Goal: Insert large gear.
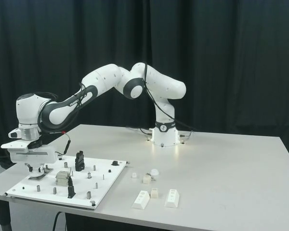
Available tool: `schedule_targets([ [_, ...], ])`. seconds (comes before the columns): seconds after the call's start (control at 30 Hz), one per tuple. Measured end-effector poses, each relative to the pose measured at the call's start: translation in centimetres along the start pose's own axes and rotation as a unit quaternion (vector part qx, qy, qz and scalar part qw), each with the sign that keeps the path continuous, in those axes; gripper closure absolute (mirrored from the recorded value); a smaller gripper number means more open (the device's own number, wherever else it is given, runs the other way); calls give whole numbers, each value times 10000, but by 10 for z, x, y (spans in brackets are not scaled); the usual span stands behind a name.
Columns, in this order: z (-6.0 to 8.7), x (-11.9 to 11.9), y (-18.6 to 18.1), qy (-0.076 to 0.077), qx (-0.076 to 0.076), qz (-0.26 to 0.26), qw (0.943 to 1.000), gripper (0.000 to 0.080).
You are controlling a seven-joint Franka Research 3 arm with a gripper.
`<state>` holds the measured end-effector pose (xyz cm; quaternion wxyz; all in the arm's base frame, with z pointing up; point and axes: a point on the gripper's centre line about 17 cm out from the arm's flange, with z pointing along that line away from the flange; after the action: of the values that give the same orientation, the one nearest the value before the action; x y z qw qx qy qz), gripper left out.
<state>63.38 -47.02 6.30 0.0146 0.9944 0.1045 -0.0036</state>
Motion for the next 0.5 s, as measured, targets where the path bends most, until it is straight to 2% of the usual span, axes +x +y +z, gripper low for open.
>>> schedule_targets([
  [0.17, 0, 1, 1, 6, -13, -3, 10000, 470],
  [0.23, 0, 2, 2, 22, -45, -22, 10000, 470],
  [0.27, -1, 2, 3, 20, -63, -54, 10000, 435],
  [0.4, -6, 2, 7, -27, -161, -245, 9996, 435],
  [0.43, -8, 3, 8, -41, -192, -273, 9994, 145],
  [0.5, -12, 4, 10, -59, -246, -303, 9992, 145],
])
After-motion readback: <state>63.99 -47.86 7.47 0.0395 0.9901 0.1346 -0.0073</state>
